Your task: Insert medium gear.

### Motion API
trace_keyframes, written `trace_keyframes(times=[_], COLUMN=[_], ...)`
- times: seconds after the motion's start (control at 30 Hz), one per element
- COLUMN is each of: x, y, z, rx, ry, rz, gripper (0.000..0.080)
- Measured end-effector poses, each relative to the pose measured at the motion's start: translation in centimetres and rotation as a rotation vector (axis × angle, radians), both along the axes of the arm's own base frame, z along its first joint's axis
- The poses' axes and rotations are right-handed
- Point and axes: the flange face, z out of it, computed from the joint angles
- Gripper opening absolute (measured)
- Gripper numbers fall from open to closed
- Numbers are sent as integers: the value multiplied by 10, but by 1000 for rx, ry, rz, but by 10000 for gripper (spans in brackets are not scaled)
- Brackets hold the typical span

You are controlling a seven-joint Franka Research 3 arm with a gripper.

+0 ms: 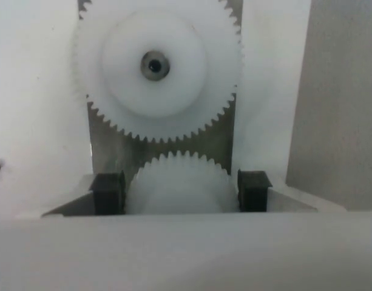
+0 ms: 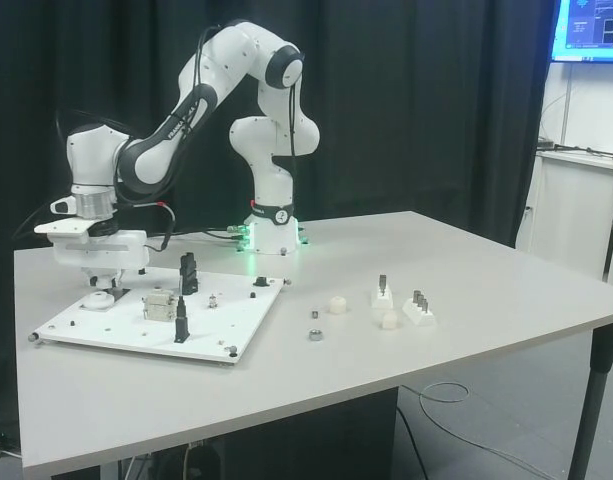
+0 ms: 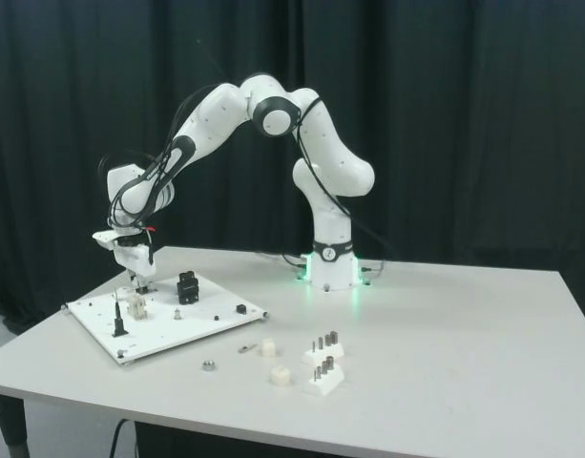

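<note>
In the wrist view the white medium gear (image 1: 181, 182) sits between my black fingertips (image 1: 108, 193), which touch its two sides. Its teeth meet those of a larger white gear (image 1: 156, 66), which sits on a steel peg (image 1: 155, 65). Both gears lie over the white assembly board (image 2: 221, 318). From the room cameras my gripper (image 2: 98, 284) points straight down at the board's far left corner (image 3: 87, 307), low over a small white part (image 2: 98, 299). The gripper (image 3: 139, 279) is shut on the medium gear.
The board carries black fixtures (image 2: 187, 272), a small white block (image 2: 162, 305) and short pegs. To its right, loose on the grey table, lie a white round piece (image 2: 337, 305), a nut (image 2: 313, 334) and two white blocks with pins (image 2: 418, 310). The arm's base (image 2: 270, 235) stands behind.
</note>
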Motion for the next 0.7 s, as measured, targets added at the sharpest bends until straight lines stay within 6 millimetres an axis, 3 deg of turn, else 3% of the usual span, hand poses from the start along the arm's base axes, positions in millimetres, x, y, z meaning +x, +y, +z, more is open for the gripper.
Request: trace_keyframes(times=[0.7], x=[4], y=[5], z=[0], rx=[4], ry=[-12], rz=[-2], gripper=[399])
